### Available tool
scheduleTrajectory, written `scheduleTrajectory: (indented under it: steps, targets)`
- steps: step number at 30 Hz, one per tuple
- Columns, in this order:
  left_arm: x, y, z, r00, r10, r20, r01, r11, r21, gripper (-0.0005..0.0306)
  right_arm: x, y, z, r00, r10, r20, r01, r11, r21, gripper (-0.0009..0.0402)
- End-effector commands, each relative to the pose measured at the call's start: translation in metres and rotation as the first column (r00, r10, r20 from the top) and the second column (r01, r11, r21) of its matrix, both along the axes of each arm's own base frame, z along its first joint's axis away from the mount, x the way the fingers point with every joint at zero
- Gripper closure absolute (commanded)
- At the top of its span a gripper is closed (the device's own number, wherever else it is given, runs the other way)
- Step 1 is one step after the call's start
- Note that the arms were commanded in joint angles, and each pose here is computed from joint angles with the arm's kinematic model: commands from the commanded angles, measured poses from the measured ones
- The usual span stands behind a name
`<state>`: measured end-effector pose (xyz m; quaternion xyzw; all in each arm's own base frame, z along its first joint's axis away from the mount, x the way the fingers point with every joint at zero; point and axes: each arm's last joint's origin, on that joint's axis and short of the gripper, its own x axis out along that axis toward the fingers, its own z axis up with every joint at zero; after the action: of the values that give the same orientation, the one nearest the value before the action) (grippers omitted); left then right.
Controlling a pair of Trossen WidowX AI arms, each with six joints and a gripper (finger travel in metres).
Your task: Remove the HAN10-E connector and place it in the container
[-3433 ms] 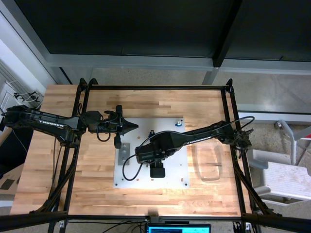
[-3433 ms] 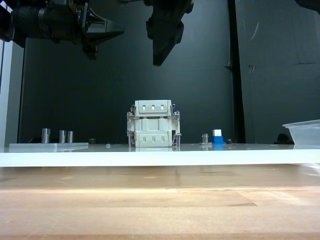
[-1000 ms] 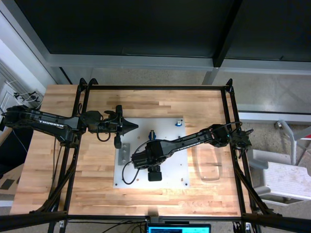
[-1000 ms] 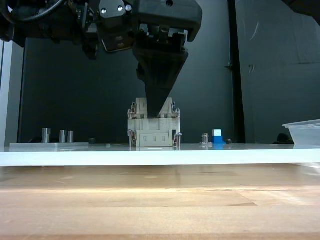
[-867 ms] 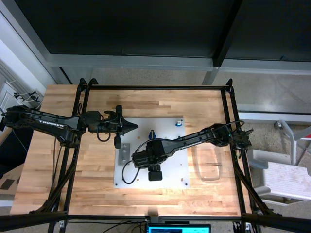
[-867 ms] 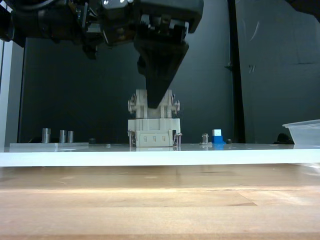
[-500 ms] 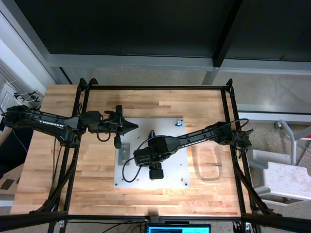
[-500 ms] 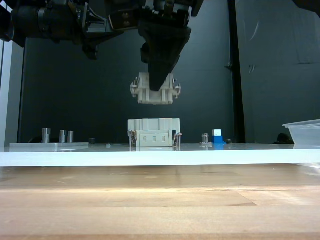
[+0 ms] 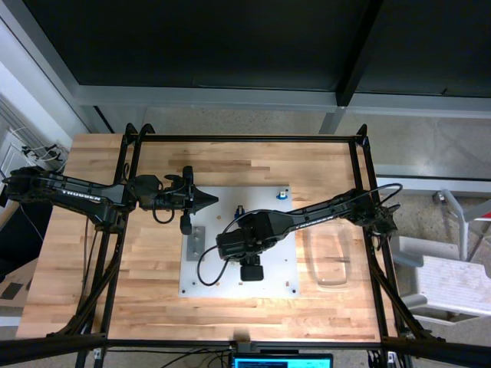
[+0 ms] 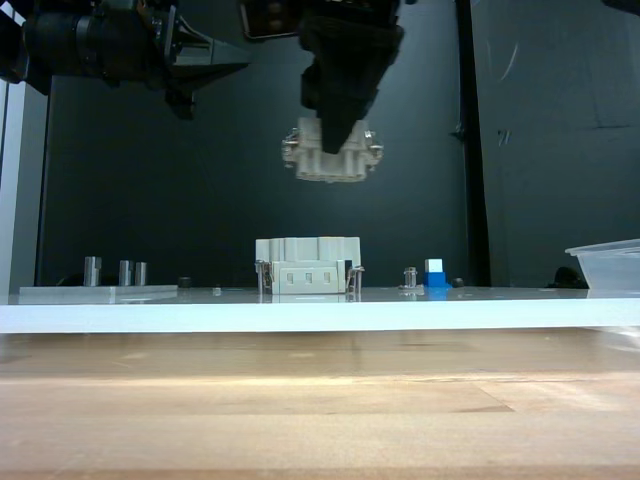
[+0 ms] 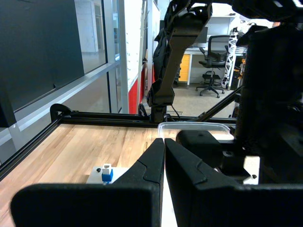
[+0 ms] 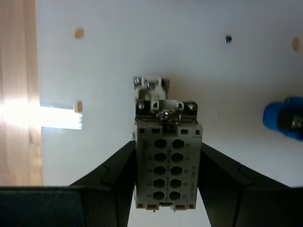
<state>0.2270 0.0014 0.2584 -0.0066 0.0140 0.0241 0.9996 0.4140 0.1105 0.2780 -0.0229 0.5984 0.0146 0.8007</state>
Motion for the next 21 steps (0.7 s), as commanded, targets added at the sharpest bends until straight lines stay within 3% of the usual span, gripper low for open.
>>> scheduleTrajectory:
  steps: [1,21]
  targets:
    - [0.0,0.0,0.0,1.0,0.0,0.001,0.0,1.0,0.0,0.03,-0.012,-0.003,0.0,1.0,-0.021,0.015,0.021,1.0,0.011,0.0343]
    - [0.0,0.0,0.0,1.0,0.0,0.001,0.0,1.0,0.0,0.03,-0.105,-0.021,-0.018,0.989,-0.147,-0.031,0.148,0.988,0.036,0.0343]
